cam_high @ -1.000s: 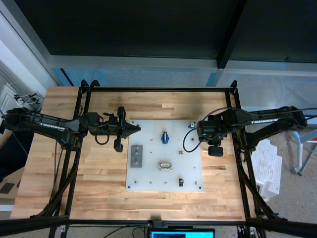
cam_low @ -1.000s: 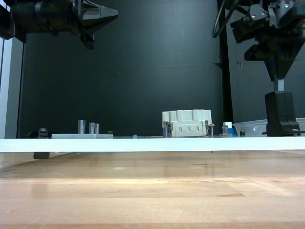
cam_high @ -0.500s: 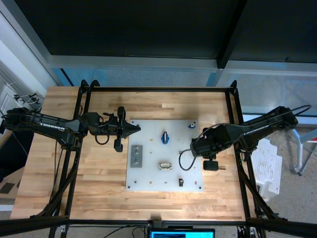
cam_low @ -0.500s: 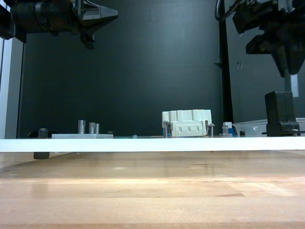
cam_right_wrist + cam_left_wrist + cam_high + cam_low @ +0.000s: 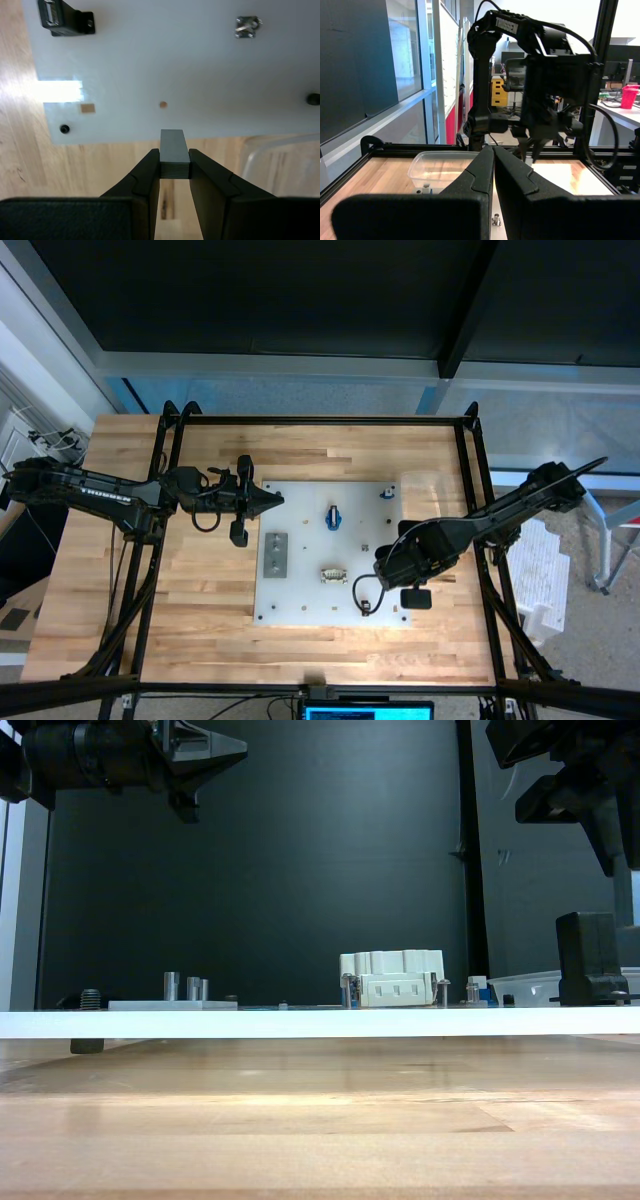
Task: Pick the 16mm bar and install on taskboard
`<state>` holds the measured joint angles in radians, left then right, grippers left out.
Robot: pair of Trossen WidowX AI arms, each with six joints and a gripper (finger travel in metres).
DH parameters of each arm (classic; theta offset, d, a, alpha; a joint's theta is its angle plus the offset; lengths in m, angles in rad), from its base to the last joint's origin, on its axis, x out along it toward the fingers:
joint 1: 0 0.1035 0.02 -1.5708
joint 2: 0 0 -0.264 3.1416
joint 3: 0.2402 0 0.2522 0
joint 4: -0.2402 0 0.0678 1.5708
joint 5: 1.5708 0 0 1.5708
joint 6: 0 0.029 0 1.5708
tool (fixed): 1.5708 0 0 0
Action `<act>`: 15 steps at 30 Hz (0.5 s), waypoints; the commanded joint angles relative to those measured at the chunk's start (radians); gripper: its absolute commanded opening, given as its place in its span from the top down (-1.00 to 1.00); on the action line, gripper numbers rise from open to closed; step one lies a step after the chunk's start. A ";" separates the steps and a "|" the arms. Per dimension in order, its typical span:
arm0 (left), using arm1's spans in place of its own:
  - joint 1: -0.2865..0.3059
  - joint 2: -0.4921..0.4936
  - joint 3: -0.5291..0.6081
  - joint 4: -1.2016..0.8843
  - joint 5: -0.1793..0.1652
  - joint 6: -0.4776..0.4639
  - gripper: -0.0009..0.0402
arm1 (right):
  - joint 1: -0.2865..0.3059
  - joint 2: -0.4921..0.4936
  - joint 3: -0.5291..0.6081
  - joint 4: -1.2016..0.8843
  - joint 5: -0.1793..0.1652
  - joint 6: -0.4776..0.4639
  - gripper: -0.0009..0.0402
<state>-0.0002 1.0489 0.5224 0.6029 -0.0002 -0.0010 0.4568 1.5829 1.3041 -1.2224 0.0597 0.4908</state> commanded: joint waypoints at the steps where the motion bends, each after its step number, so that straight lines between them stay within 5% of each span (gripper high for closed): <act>1: 0.000 0.000 0.000 0.000 0.000 0.000 0.96 | 0.027 0.032 0.017 0.010 -0.002 0.026 0.93; 15: 0.000 0.000 0.000 0.000 0.000 0.000 0.96 | 0.112 0.124 0.047 0.079 -0.025 0.125 0.93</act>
